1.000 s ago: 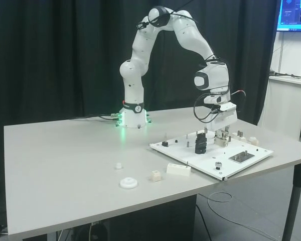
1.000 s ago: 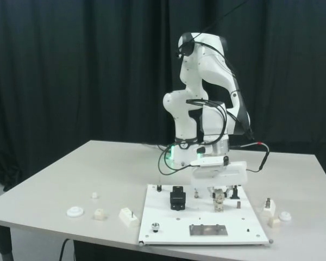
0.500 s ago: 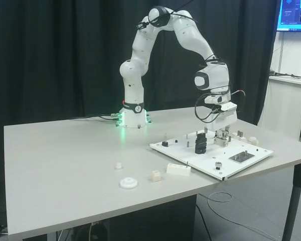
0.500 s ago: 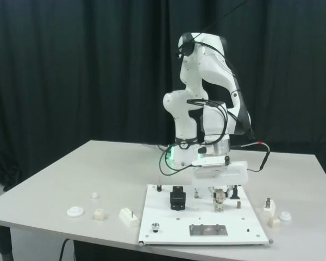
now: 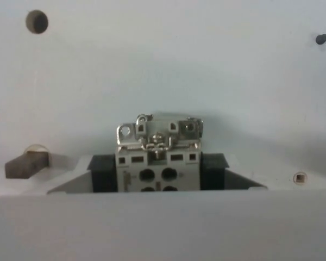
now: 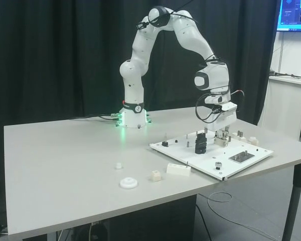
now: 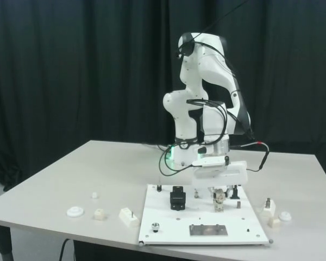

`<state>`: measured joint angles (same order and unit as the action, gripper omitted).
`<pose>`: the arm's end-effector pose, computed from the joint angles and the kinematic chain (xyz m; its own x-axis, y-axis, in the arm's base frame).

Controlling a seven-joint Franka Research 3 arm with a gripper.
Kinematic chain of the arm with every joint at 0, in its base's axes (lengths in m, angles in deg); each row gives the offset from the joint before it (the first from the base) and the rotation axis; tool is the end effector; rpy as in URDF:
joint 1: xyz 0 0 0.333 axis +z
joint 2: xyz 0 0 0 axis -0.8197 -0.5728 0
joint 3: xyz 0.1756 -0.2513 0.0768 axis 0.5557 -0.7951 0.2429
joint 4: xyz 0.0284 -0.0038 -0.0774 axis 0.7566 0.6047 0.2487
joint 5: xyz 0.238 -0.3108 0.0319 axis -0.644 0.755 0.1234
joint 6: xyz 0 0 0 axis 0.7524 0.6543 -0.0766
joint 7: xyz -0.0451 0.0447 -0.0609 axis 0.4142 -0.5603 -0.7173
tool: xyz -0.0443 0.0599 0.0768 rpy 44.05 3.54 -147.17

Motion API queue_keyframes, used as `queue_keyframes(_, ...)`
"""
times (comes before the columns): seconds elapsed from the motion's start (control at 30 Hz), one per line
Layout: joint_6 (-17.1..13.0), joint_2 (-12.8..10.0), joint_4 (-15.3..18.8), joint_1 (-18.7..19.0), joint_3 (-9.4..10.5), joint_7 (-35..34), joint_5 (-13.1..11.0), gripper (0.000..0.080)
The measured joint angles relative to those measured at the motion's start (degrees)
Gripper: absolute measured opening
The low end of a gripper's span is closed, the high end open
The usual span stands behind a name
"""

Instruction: Insert waterproof.

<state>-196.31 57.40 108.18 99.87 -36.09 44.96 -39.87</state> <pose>0.5129 0.2071 0.2418 0.8818 -0.4603 0.1022 -0.4407 -0.8817 -0.1684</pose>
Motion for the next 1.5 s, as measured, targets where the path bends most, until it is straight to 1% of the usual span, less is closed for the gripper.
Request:
queue_keyframes(1.0, 0.5, 0.4, 0.4, 0.0, 0.08, -0.4, -0.2, 0.0321)
queue_keyframes(1.3, 0.0, 0.3, 0.4, 0.0, 0.17, -0.7, -1.2, 0.0321)
queue_keyframes(1.4, -0.1, 0.3, 0.4, 0.0, 0.16, -0.7, -1.2, 0.0321)
queue_keyframes(1.5, -1.0, 0.0, 0.4, 0.0, 0.14, -0.7, -1.2, 0.0321)
